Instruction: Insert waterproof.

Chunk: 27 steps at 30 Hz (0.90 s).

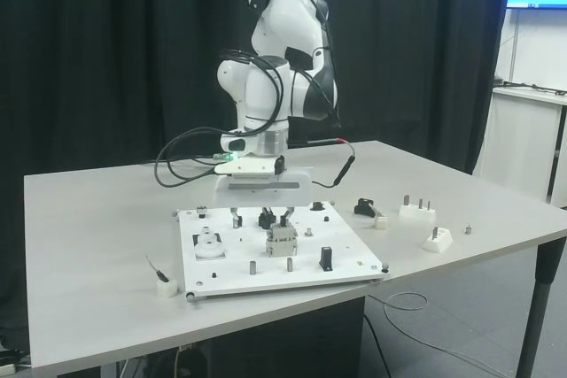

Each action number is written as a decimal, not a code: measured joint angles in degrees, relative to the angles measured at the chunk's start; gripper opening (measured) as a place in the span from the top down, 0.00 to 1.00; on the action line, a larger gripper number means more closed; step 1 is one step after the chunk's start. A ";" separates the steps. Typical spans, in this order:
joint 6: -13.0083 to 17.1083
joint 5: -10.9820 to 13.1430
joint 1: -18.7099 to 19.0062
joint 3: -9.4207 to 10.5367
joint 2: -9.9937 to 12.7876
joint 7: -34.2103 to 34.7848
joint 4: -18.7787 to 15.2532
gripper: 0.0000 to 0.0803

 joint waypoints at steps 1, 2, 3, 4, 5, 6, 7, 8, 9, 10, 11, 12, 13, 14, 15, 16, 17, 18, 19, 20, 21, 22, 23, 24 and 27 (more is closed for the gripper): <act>0.00 0.00 -0.02 0.00 0.00 0.00 -0.04 0.00; 0.01 0.00 -0.05 0.00 0.00 0.00 -0.08 0.00; 0.04 0.00 -0.08 0.00 0.00 0.00 -0.13 0.00; 0.11 0.00 -0.11 0.00 -0.01 0.00 -0.17 0.00; 0.16 0.00 -0.14 0.00 -0.01 0.00 -0.20 0.00; 0.19 0.00 -0.17 0.00 -0.01 0.00 -0.24 0.00; 0.23 0.00 -0.19 0.00 -0.01 0.00 -0.27 0.00; 0.27 0.00 -0.21 0.00 -0.01 0.00 -0.30 0.00; 0.31 0.00 -0.23 0.00 -0.02 0.00 -0.33 0.00; 0.35 0.00 -0.25 0.00 -0.02 0.00 -0.35 0.00; 0.40 0.00 -0.25 0.00 -0.02 0.00 -0.37 0.00; 0.44 0.00 -0.25 0.00 -0.02 0.00 -0.38 0.00; 0.47 0.00 -0.25 0.00 -0.02 0.00 -0.40 0.00; 0.51 0.00 -0.25 0.01 -0.02 0.00 -0.41 0.00; 0.54 0.00 -0.25 0.02 -0.03 0.00 -0.41 0.00; 0.56 0.00 -0.26 0.04 -0.03 -0.01 -0.42 0.00; 0.58 0.00 -0.26 0.05 -0.04 -0.01 -0.43 0.00; 0.61 0.00 -0.26 0.06 -0.04 -0.02 -0.44 0.00; 0.64 0.00 -0.26 0.07 -0.05 -0.04 -0.45 0.00; 0.67 0.00 -0.26 0.09 -0.05 -0.05 -0.46 0.00; 0.70 0.00 -0.26 0.11 -0.06 -0.05 -0.47 0.00; 0.74 0.00 -0.26 0.13 -0.07 -0.06 -0.48 0.00; 0.77 0.00 -0.26 0.16 -0.08 -0.07 -0.49 0.00; 0.81 0.00 -0.26 0.17 -0.08 -0.08 -0.50 0.00; 0.96 0.00 -0.26 0.29 -0.12 -0.12 -0.53 0.00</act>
